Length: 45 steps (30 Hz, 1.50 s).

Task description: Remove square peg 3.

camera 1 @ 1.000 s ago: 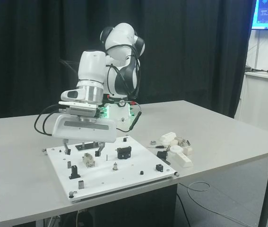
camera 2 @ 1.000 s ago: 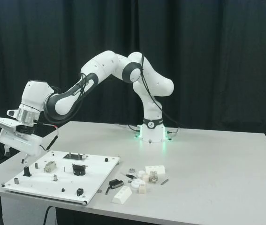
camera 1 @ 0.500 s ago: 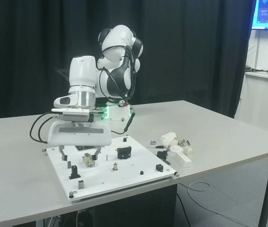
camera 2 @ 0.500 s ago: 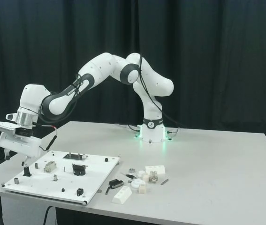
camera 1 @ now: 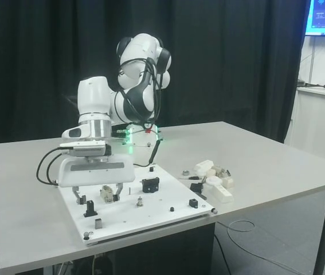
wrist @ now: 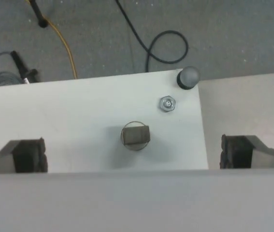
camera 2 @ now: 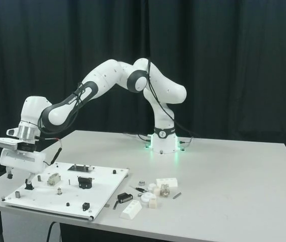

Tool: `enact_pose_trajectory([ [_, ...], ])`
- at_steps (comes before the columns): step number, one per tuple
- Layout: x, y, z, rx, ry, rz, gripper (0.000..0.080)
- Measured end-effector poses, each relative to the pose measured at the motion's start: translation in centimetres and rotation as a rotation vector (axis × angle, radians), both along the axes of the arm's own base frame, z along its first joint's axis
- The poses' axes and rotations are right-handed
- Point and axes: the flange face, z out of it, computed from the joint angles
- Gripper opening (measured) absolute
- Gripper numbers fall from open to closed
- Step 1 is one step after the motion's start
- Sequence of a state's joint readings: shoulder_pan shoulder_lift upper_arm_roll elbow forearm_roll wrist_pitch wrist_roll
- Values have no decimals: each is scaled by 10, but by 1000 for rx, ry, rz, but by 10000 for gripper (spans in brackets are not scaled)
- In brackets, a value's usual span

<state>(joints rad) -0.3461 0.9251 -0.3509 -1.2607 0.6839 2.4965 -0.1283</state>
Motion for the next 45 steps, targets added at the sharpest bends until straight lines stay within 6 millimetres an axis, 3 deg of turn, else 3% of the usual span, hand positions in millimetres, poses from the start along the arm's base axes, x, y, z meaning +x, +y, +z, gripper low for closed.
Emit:
enact_pose_trajectory([
  [15, 8, -4, -19, -32, 1, 90, 800],
  [45, 13, -9, -40, 11, -13, 85, 800],
])
